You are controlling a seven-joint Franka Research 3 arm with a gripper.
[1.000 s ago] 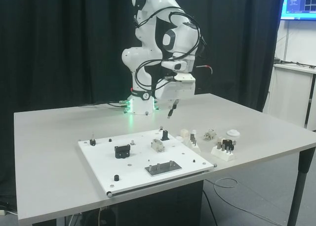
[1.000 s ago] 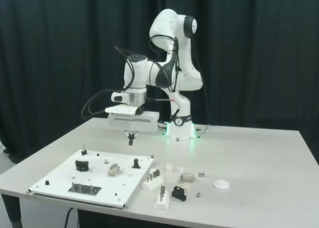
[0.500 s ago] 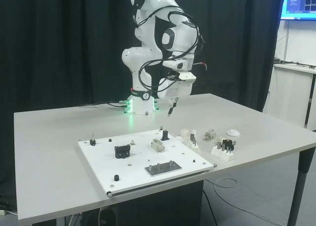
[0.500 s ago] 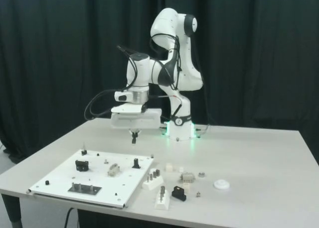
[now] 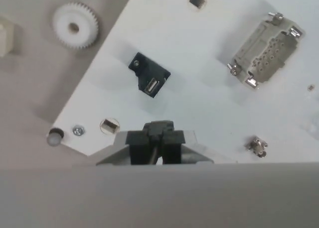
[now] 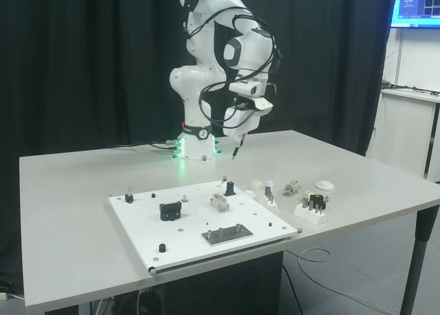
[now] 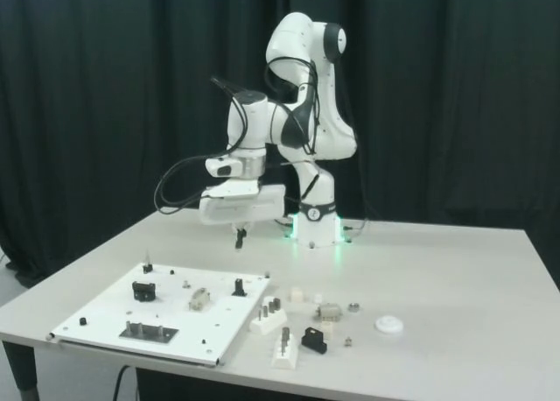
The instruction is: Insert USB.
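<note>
USB plug (image 5: 157, 131) apparently in gripper (image 5: 154, 156); socket (image 5: 149, 81) below.

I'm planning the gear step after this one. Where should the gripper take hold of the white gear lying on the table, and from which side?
Come from straight above and pinch the white gear across its toothed rim, squeezing from opposite sides. It lies flat on the table, bore up, with nothing touching the rim. For now the gripper holds the USB plug.

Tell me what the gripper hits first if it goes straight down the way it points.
Probably the white board, near the black USB socket block; the gripper, holding a black plug, hangs well above, so depth is uncertain.
</note>
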